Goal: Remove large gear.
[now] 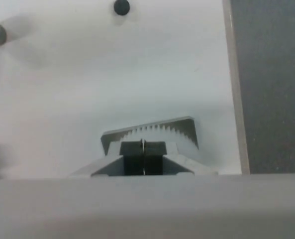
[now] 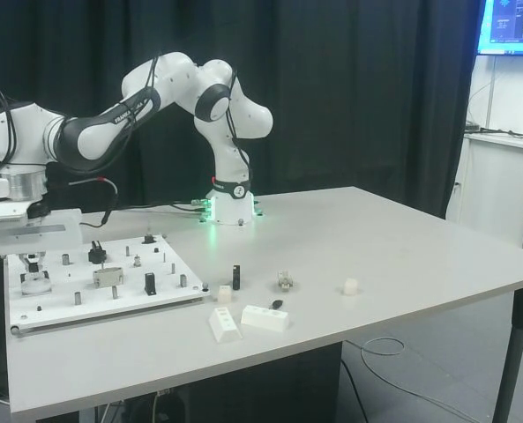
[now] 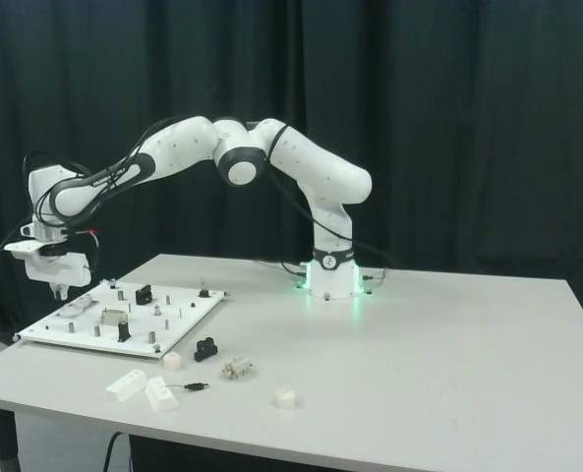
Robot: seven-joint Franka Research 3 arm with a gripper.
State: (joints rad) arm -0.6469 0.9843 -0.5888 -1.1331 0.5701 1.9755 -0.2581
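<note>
nearest the wrist camera: the black fingertips (image 1: 143, 158) of the gripper (image 1: 143, 149), pressed together with only a thin seam between them. the jaws are closed on the hub of the large gear (image 1: 159, 135), whose toothed white rim fans out just behind the pads. beneath lies the white assembly board (image 1: 137, 74), with one black peg (image 1: 121, 7) standing well apart from the gear. the grey bench (image 1: 271, 84) shows past the board's edge.

in the first room view the gripper (image 2: 33, 262) hangs over the board's (image 2: 102, 304) far left corner, at the left end of the bench (image 2: 376, 256). a white round part (image 2: 35, 283) sits on the board directly below. whether that is the gear's seat i cannot tell. the second room view places the gripper (image 3: 60, 287) just above the same corner of the board (image 3: 124, 320), and from there i cannot tell whether the gear is clear of its shaft.

risks, as i judge them:
- the grip appears to bear on a narrow hub only, so a tilted pull could bind the bore on its shaft and drag the board.
- a sideways move made too low could catch the teeth on neighbouring pegs (image 2: 146, 282).
- the smooth hub could slip from the pads if the lift jerks, and the gear could then drop among the loose white blocks (image 2: 248, 319) near the bench's front edge.
</note>
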